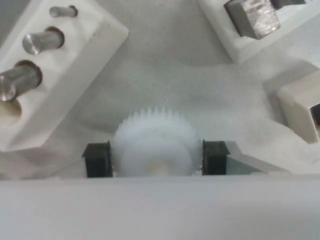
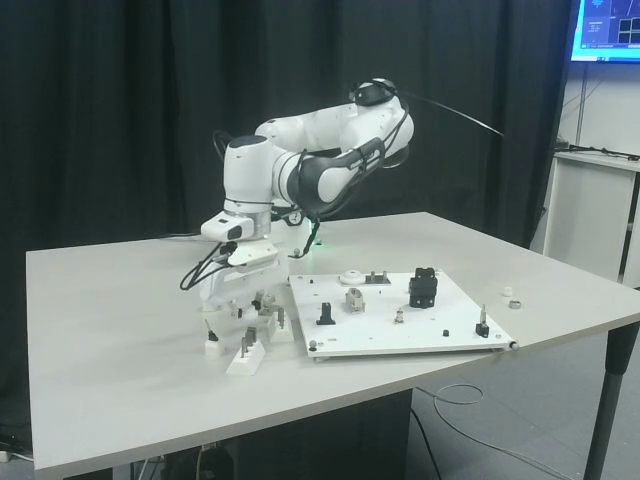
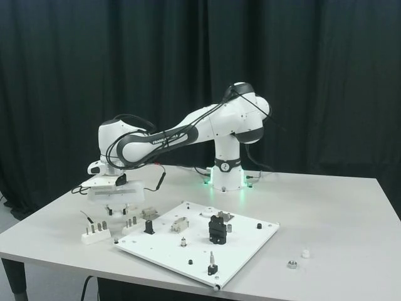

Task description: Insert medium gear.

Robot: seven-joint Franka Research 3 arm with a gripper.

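The jaws (image 1: 157, 159) are squeezed on a white gear (image 1: 155, 149), with 1 black pad (image 1: 98, 159) touching each side of it, so the gear sits right between the 2 pads. The gear has small teeth all around and a round hub in the middle. It hangs above the grey surface (image 1: 200, 90) and the wrist view does not show if it touches. Near the gear is a white peg holder (image 1: 60, 75) with 3 grey metal pegs (image 1: 42, 41) standing in it and 1 bare hole. On the other side there is a white block (image 1: 250, 30) with a grey square metal piece (image 1: 252, 17) in it, and part of another white block (image 1: 300, 107) is close by. In the first room view the white arm (image 2: 300, 160) bends down low over the small white holders (image 2: 245, 355), which stand on the surface just beside the big white board (image 2: 400, 320). The board has a black part (image 2: 423, 288) and some small posts on it. In the second room view a tiny white piece (image 3: 306, 253) and a small grey nut (image 3: 292, 264) lie on the surface, well apart from the jaws.
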